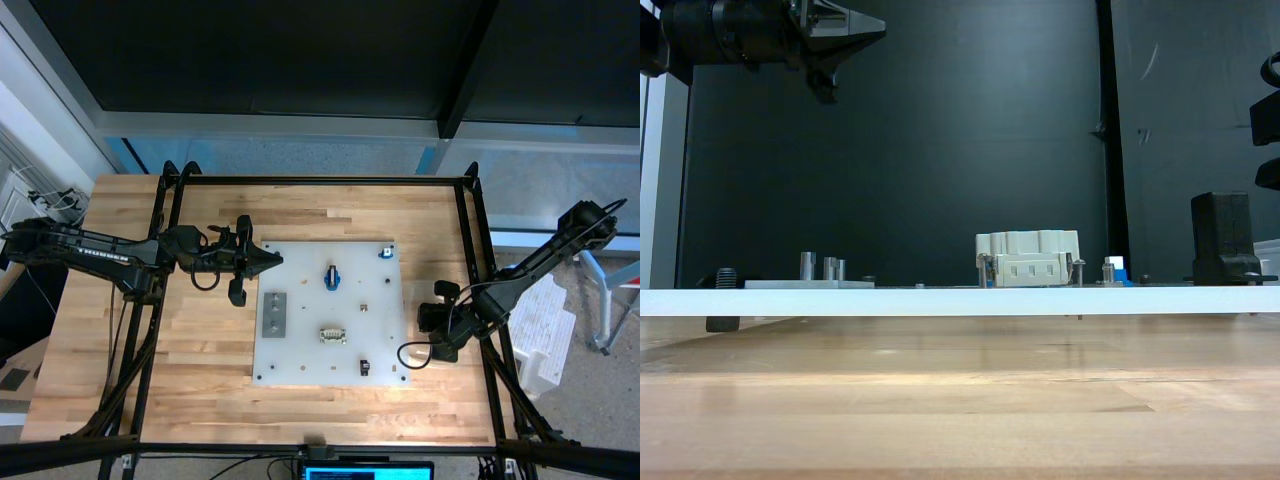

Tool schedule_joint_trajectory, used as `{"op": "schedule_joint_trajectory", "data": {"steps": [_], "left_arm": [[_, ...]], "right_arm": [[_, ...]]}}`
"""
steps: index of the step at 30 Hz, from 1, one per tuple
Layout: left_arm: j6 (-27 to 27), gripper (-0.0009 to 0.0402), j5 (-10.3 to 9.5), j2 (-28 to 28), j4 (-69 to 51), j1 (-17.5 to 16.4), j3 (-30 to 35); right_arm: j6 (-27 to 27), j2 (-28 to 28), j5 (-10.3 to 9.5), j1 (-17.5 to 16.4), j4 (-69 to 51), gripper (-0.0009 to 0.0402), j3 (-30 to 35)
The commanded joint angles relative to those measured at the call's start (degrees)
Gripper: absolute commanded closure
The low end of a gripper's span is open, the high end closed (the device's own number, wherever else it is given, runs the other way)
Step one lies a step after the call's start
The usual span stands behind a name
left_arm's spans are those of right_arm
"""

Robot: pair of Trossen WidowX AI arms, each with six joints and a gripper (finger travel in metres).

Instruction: Pick the USB connector and install on taskboard

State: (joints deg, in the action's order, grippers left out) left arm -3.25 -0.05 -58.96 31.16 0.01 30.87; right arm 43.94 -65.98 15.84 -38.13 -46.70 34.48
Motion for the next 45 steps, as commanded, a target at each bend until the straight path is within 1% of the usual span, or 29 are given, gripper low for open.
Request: {"op": "schedule_joint_trajectory", "data": {"steps": [1,20,27,36,41,45], "left_arm": [[0.0,0.0393,0.0,0.0,0.0,0.0,0.0],[0.0,0.0393,0.0,0.0,0.0,0.0,0.0],[0.0,0.0393,0.0,0.0,0.0,0.0,0.0],[0.0,0.0393,0.0,0.0,0.0,0.0,0.0],[0.0,0.0393,0.0,0.0,0.0,0.0,0.0],[0.0,0.0393,0.0,0.0,0.0,0.0,0.0]], "right_arm": [[-0.2,0.5,0.04,-0.1,-0.1,0.0394,0.0],[-2.2,5.8,0.61,-0.4,-1.9,0.0393,0.2],[-2.8,6.4,0.63,-0.4,-7.9,0.0393,4.1],[-4.0,6.8,0.63,-0.4,-15.7,0.0393,11.0],[-4.0,6.8,0.63,-0.4,-17.0,0.0393,13.6],[-4.0,6.8,0.66,-0.5,-16.9,0.0393,14.6]]}}
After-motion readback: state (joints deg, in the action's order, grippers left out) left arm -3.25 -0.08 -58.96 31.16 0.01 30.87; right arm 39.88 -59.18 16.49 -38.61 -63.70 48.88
